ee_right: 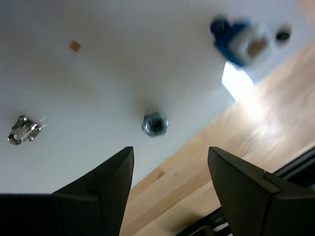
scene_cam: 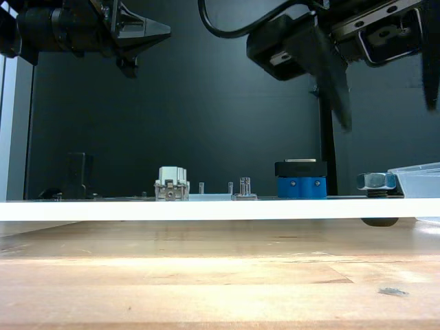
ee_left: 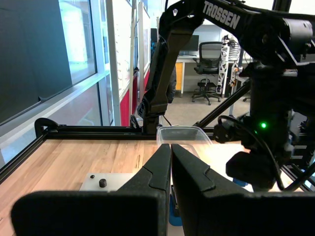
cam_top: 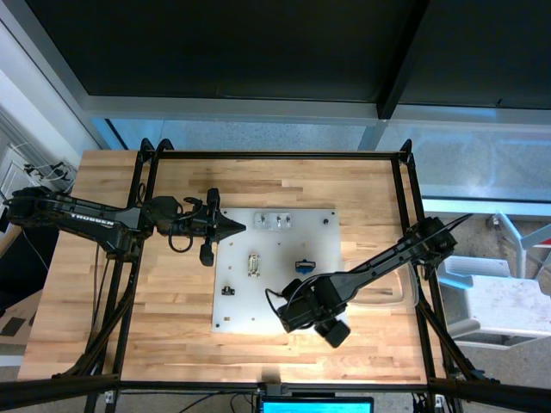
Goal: Pick the M12 fastener and fasten on the M12 threads
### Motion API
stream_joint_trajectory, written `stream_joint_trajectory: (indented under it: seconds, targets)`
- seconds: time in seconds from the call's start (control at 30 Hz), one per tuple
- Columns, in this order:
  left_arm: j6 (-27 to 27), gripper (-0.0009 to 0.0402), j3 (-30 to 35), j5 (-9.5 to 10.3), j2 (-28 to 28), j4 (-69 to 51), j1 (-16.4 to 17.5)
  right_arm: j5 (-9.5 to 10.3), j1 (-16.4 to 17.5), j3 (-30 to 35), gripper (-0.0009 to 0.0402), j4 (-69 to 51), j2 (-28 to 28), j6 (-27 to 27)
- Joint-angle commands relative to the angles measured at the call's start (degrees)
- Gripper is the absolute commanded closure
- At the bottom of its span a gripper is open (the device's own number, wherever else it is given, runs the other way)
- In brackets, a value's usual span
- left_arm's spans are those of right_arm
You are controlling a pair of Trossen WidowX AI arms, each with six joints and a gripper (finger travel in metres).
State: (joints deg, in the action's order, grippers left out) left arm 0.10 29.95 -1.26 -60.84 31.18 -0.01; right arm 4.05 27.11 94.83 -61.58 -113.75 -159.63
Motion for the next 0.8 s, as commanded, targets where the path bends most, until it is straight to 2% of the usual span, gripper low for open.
stream_joint_trajectory:
  seconds: [0.03,0.13,0.3,0.4,0.67,0.8]
  targets:
    - [0.00,0.0393,0.00,0.00,-0.02,0.00,0.02,-0.20,-0.02,0.13,0.0185,-2.62,0.66,10.71]
    - [0.00,0.0393,0.00,0.00,-0.02,0.00,0.00,-0.33,0.00,0.13,0.0185,-3.82,0.76,22.40]
    - [0.00,0.0393,0.00,0.00,-0.02,0.00,0.00,-3.23,0.02,0.13,0.0185,-3.78,0.79,37.13]
    - [0.00,0.0393,0.00,0.00,-0.02,0.00,0.02,-3.21,0.02,0.13,0.0185,-3.67,0.79,46.93]
    - [0.00,0.0393,0.00,0.00,-0.02,0.00,0.00,-3.04,0.02,0.11,0.0185,-3.80,0.79,82.47]
    - [0.00,0.0393,0.00,0.00,-0.02,0.00,0.00,-3.39,0.07,0.11,0.0185,-3.67,0.66,95.34]
